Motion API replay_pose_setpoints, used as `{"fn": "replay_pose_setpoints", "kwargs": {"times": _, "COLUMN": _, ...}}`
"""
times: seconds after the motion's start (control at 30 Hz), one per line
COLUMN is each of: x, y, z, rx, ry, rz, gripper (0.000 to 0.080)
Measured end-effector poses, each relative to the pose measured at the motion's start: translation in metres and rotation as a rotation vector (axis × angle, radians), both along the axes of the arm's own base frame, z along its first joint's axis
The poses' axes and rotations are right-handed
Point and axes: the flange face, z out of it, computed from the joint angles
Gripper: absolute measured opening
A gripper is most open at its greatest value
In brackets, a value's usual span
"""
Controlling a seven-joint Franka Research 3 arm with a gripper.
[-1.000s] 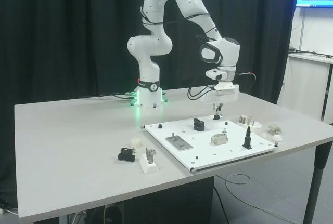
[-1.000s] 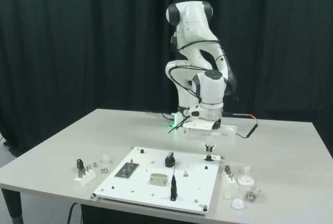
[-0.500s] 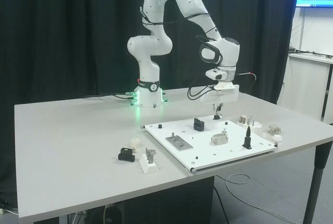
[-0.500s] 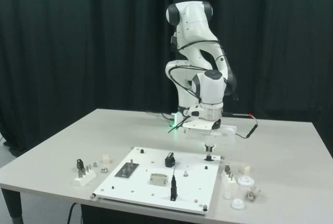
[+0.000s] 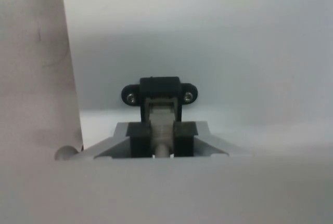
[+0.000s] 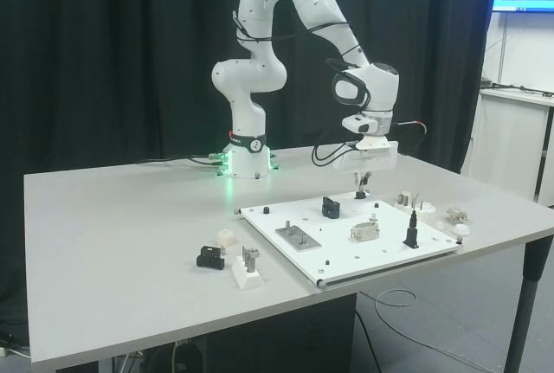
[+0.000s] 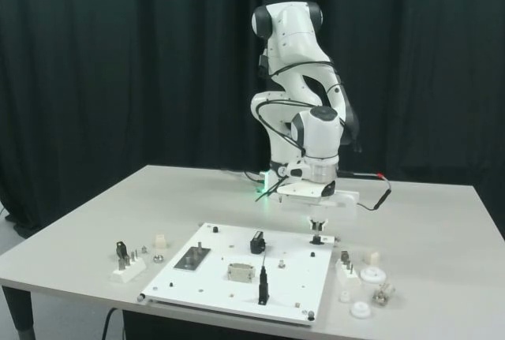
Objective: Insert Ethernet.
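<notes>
Above the black socket (image 5: 158,93), Ethernet plug (image 5: 160,125) upright, jaws clamped.

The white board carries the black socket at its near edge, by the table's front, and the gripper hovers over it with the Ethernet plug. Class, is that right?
Not quite: in the first room view the black socket sits at the far edge of the white board, towards the arm's base. The gripper is above it with the plug.

Pale Ethernet plug (image 5: 161,130), held upright, nose pushed into the black socket (image 5: 159,88). Socket: small block with two screwed ears, fixed at the far edge of the white board (image 6: 346,233).
</notes>
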Motion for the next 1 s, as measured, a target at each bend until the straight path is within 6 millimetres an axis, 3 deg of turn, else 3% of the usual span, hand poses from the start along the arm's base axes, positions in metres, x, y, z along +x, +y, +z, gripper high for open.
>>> {"fn": "replay_pose_setpoints", "kwargs": {"times": 1.0, "x": -0.0003, "y": -0.0010, "z": -0.0022, "rx": 0.004, "ry": -0.004, "rz": -0.002, "gripper": 0.0083}}
